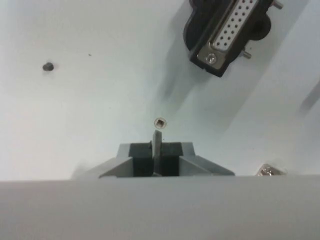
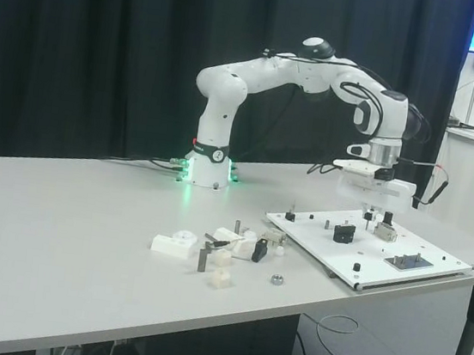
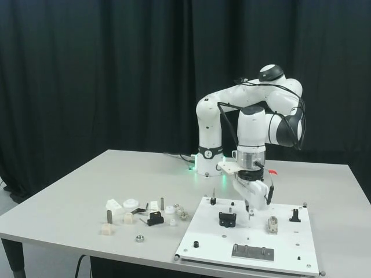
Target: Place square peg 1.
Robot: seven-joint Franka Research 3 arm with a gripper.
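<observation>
Black curtains close off the room behind a grey table (image 2: 67,226) on which the white Franka arm (image 2: 258,72) is bolted, green lights showing at its base. Landmark for this report: the white rectangular assembly board (image 3: 290,246) lying flat on the table in front of the arm.

Gripper (image 1: 157,167): positioned above the middle of the board, pointing straight down. Wrist view shows the two grey fingers (image 1: 127,162) drawn in narrow and clamped on a thin grey square peg (image 1: 157,142), held upright between them. The peg's lower end hangs just above a small square hole (image 1: 160,122) in the board; the peg is close to the hole but whether it has entered cannot be told. In the second room view the peg (image 3: 250,213) appears as a thin sliver below the fingers, just over the board surface.

On the board, near the gripper: a black multi-pin connector socket with metal screws (image 1: 227,32), a small black block (image 3: 227,219), a grey metal plate with pins (image 3: 253,252) at the board's front edge, and a black upright piece (image 3: 295,215).

Off the board, on the table beside it on the side away from the gripper: a scatter of loose white and black parts (image 2: 219,249), including a white block (image 2: 174,242) and a metal nut (image 2: 276,278).
</observation>
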